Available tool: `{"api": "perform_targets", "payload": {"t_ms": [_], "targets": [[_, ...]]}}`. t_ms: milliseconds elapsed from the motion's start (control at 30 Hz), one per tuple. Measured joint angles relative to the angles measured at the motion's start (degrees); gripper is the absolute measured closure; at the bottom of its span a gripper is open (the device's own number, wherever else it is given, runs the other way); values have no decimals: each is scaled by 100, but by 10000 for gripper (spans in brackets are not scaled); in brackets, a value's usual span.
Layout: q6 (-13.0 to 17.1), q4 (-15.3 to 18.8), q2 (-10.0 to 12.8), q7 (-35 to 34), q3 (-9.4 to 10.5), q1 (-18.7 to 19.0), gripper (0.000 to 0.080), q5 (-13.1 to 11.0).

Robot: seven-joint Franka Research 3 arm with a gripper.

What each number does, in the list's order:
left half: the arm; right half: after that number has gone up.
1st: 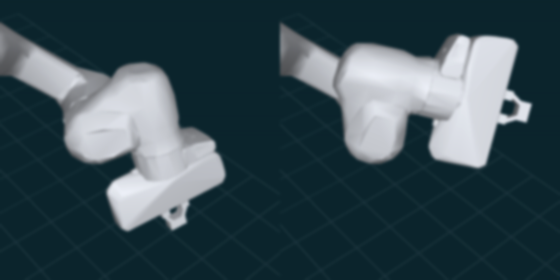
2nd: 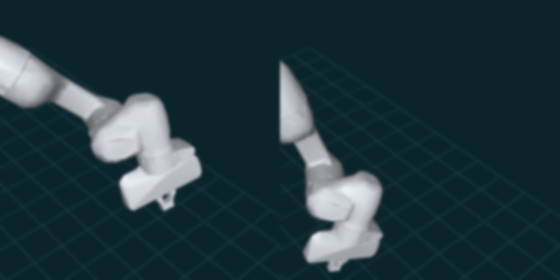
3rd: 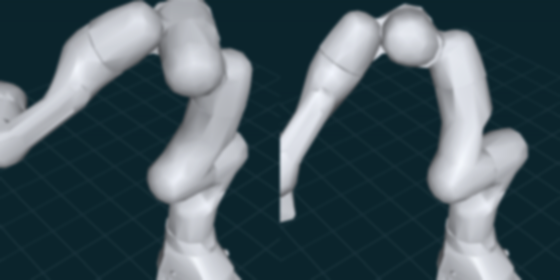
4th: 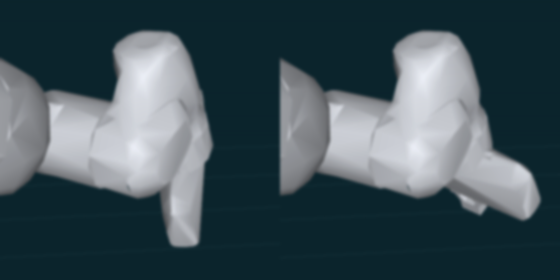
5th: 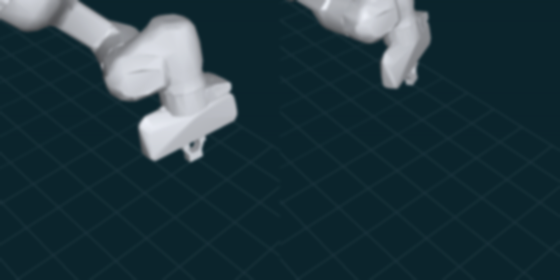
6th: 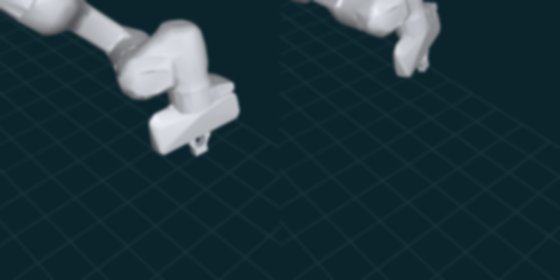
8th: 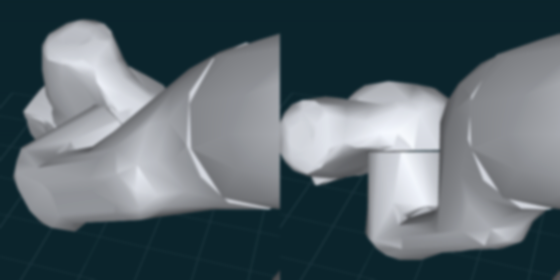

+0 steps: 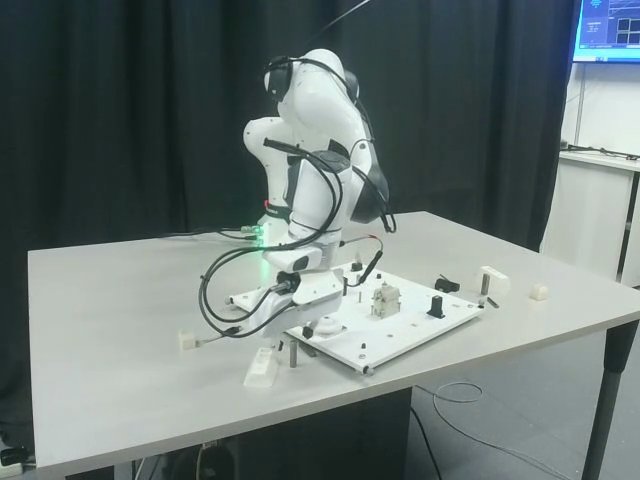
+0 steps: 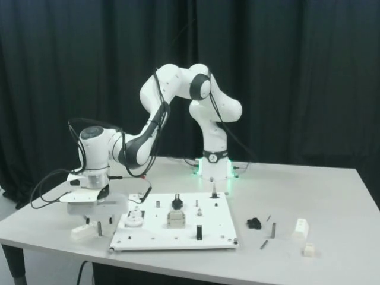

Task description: Remove waterproof.

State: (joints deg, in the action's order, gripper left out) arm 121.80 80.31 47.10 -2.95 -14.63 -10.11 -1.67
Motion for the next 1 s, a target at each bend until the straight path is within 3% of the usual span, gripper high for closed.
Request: {"api": "perform_targets", "payload": {"t_ms": [33,333,367,767,1000], "targets": [[-11,-10,0,0,-1,1,132,0],[-204,-146,0,0,-11,1,132,0],[-224,-162,-1,0,-13,1,9,0],[-497,-379,-10,0,-20,7,3,-31],[-832,-494,-60,0,-20,46,3,-175]]}}
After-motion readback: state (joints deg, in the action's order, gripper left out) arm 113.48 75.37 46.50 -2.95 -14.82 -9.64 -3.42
